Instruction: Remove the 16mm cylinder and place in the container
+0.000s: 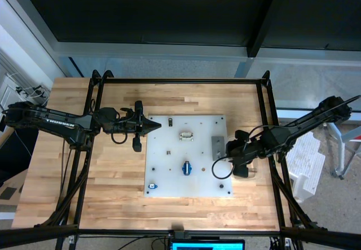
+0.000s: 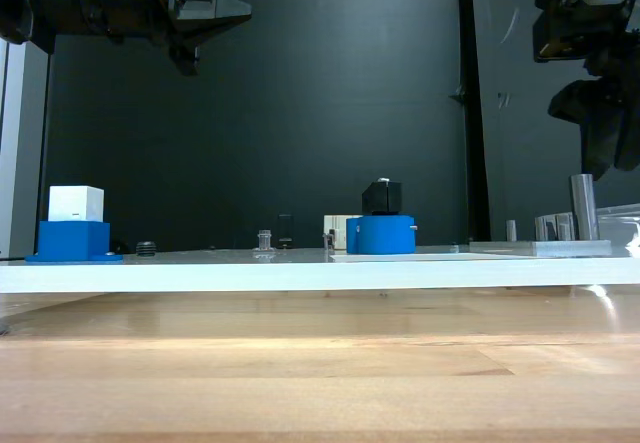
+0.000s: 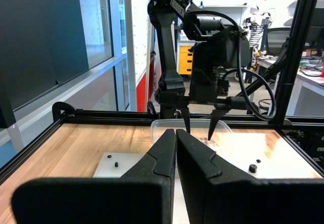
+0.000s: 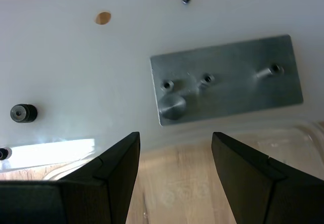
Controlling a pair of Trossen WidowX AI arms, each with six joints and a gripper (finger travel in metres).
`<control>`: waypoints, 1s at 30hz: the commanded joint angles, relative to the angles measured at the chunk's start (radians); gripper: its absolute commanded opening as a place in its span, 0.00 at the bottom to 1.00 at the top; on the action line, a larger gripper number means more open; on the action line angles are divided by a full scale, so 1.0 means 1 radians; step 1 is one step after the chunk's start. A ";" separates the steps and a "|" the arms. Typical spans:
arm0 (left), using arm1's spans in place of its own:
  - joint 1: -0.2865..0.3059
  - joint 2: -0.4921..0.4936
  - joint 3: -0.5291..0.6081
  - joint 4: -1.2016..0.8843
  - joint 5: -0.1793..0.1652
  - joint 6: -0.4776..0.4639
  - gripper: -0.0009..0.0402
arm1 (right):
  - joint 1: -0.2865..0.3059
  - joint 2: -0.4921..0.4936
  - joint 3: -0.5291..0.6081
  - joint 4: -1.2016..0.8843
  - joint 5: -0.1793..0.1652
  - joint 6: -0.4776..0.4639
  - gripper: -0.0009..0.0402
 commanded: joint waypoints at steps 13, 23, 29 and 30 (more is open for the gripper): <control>0.000 0.000 0.000 0.000 0.000 0.000 0.02 | -0.013 0.151 0.037 0.092 0.018 -0.031 0.50; 0.000 0.000 0.000 0.000 0.000 0.000 0.02 | -0.014 0.151 0.029 0.092 0.019 -0.030 0.49; 0.000 0.000 0.000 0.000 0.000 0.000 0.02 | -0.015 0.150 0.020 0.092 0.019 -0.037 0.35; 0.000 0.000 0.000 0.000 0.000 0.000 0.02 | -0.015 0.148 0.020 0.092 0.019 -0.041 0.32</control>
